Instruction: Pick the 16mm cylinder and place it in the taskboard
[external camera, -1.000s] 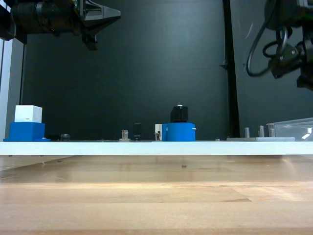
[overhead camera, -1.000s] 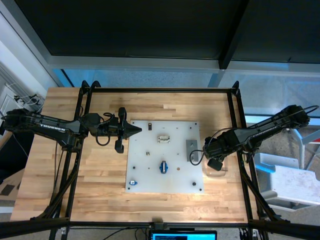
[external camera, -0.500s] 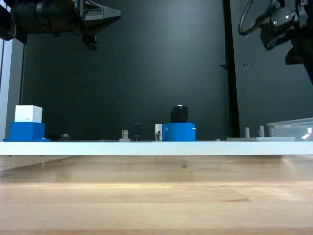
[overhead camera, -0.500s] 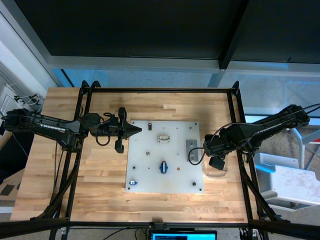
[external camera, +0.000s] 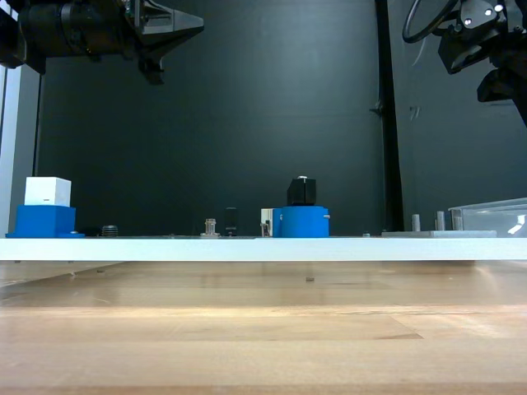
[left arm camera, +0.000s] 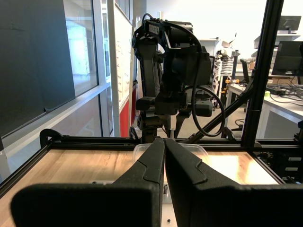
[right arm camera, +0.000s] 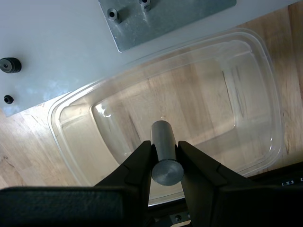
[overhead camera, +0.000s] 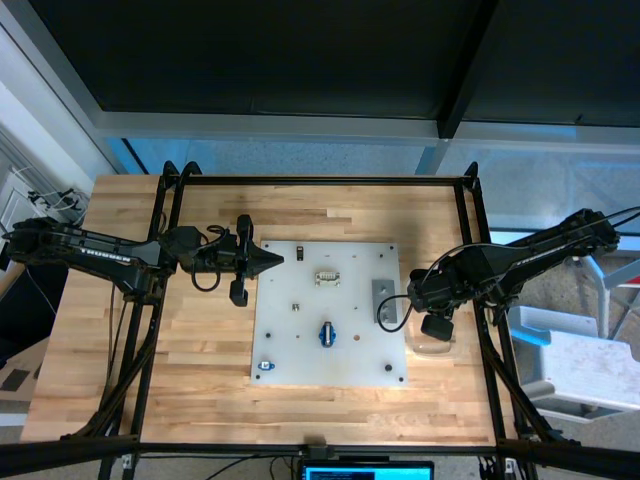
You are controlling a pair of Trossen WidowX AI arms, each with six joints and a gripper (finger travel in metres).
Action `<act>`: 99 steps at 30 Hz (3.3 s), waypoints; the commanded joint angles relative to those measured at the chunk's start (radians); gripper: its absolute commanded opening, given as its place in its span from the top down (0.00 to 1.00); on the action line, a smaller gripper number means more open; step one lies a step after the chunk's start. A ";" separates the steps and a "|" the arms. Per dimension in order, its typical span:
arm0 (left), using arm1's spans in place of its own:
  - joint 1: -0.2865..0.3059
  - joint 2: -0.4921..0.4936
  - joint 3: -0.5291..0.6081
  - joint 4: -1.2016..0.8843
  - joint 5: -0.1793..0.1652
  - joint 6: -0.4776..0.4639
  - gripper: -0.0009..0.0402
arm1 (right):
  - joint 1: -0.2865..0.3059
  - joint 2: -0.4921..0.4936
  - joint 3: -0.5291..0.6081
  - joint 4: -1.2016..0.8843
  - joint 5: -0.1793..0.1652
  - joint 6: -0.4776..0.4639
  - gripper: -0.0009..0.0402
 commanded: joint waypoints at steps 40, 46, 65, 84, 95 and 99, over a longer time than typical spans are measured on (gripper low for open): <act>0.000 0.000 0.000 0.000 0.000 0.000 0.98 | 0.012 0.344 0.238 0.062 0.009 -0.160 0.87; 0.000 0.000 0.000 0.000 0.000 0.000 0.98 | 0.014 0.396 0.282 0.072 0.009 -0.179 0.87; 0.000 0.000 0.000 0.000 0.000 0.000 0.98 | 0.007 0.553 0.367 0.161 0.008 -0.240 0.87; 0.000 0.000 0.000 0.000 0.000 0.000 0.98 | -0.008 0.587 0.369 0.214 0.000 -0.243 0.87; 0.000 0.000 0.000 0.000 0.000 0.000 0.98 | -0.013 0.653 0.452 0.190 0.000 -0.281 0.87; 0.000 0.000 0.000 0.000 0.000 0.000 0.98 | -0.014 0.653 0.451 0.199 0.000 -0.277 0.87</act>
